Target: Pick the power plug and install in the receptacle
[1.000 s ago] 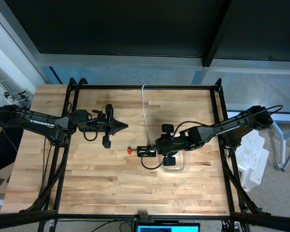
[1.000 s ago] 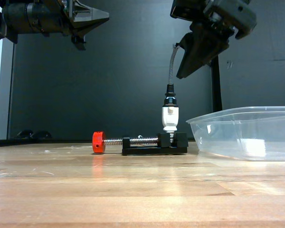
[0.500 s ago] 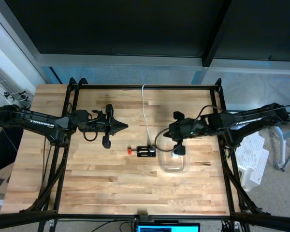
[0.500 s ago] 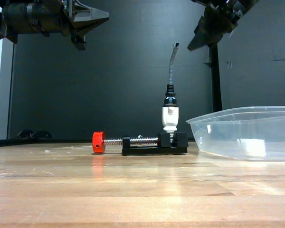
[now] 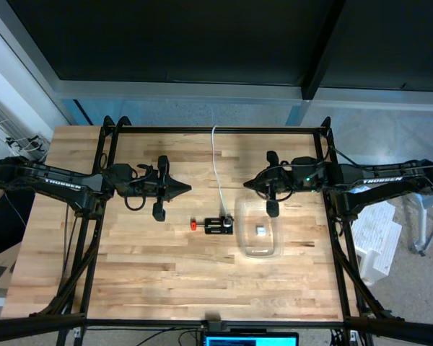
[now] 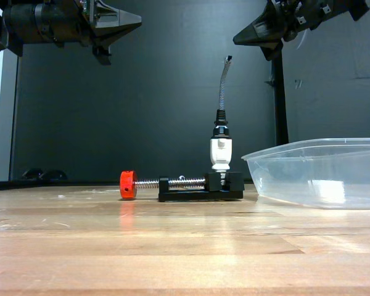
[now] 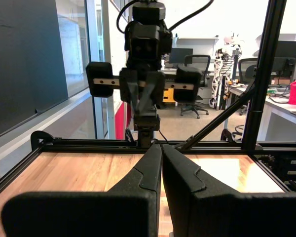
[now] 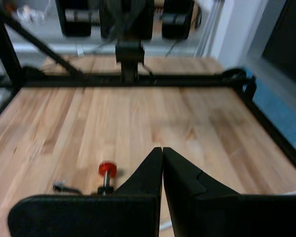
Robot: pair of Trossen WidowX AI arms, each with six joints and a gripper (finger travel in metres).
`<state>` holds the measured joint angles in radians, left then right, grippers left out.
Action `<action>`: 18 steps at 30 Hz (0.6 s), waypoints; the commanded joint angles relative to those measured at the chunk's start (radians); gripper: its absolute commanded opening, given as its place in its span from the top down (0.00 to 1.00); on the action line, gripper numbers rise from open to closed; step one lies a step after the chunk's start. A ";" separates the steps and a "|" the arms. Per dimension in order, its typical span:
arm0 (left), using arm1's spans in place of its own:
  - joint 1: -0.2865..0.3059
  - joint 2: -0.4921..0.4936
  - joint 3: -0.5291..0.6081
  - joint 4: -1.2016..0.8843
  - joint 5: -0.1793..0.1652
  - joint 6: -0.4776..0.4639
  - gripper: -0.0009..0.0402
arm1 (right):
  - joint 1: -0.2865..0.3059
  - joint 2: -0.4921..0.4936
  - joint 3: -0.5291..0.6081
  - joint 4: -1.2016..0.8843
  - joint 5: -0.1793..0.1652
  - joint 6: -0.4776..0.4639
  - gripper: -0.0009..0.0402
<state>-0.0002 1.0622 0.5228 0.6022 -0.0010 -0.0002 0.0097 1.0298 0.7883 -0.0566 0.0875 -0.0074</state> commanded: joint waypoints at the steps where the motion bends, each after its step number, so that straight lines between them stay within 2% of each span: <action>1: 0.000 0.000 0.000 0.000 0.000 0.000 0.98 | -0.002 -0.033 -0.050 0.091 -0.012 -0.002 0.98; 7: 0.000 0.000 0.000 0.000 0.000 0.000 0.98 | -0.003 -0.095 -0.149 0.246 -0.013 -0.009 0.98; 18: 0.000 0.000 0.000 0.000 0.000 0.000 0.98 | -0.006 -0.176 -0.244 0.346 -0.032 0.004 0.98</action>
<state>-0.0002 1.0622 0.5228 0.6018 -0.0010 -0.0002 0.0036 0.8597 0.5491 0.2859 0.0559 -0.0059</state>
